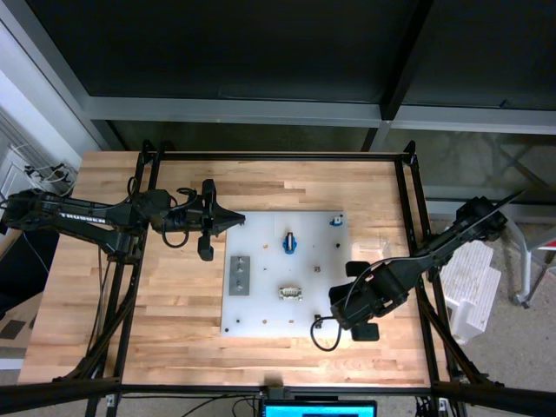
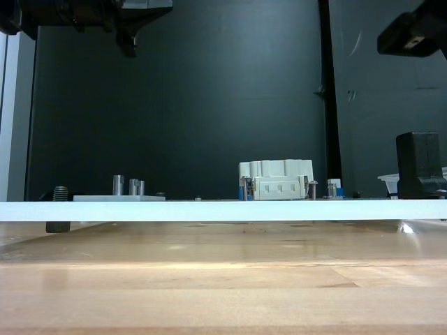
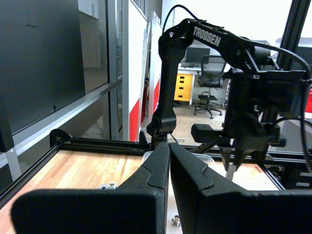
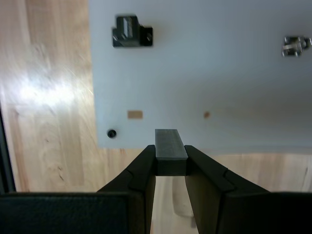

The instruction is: Pick the 16mm bar and install on taskboard

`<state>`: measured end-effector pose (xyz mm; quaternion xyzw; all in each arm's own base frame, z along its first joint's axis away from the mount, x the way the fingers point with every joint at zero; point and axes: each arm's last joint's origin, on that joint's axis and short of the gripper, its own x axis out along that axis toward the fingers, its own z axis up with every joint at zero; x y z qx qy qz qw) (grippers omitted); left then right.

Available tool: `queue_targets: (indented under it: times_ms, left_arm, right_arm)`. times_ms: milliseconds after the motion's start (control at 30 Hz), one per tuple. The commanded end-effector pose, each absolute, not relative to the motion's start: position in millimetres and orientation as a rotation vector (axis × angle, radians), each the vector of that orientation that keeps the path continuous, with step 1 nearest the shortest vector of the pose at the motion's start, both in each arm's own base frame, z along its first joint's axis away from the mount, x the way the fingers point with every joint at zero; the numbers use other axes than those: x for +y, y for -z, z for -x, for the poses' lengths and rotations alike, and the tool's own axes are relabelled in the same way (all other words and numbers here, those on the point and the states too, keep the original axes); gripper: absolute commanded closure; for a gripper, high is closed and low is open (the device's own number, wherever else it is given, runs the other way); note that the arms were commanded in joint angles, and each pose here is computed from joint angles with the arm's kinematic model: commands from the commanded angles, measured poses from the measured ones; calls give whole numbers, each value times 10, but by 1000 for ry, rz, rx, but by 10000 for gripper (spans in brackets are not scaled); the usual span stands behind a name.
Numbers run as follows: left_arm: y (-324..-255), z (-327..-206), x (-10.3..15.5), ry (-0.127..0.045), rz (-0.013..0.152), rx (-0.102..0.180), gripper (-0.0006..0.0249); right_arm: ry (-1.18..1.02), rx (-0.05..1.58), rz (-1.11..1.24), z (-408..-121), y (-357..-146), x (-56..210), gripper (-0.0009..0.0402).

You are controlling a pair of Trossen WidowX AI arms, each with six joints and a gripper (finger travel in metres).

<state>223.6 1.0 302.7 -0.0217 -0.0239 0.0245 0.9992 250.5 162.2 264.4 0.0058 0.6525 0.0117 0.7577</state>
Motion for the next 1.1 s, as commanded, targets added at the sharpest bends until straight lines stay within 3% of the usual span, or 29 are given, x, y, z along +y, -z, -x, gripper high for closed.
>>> queue_targets:
  times_ms: [33, 467, 1100]
  left_arm:
    - [-3027, -2236, 11, -49, 43, -48, 243]
    - [-3027, -2236, 10, -49, 43, -48, 243]
    - [-3027, -2236, 11, -49, 43, -48, 243]
  right_arm:
    - [-27, 1424, -10, -2555, -2637, 1670, 393]
    - [-29, 1425, -10, -2642, -2561, 1831, 393]
    - [-19, 1402, 0, -2650, -2554, 1845, 393]
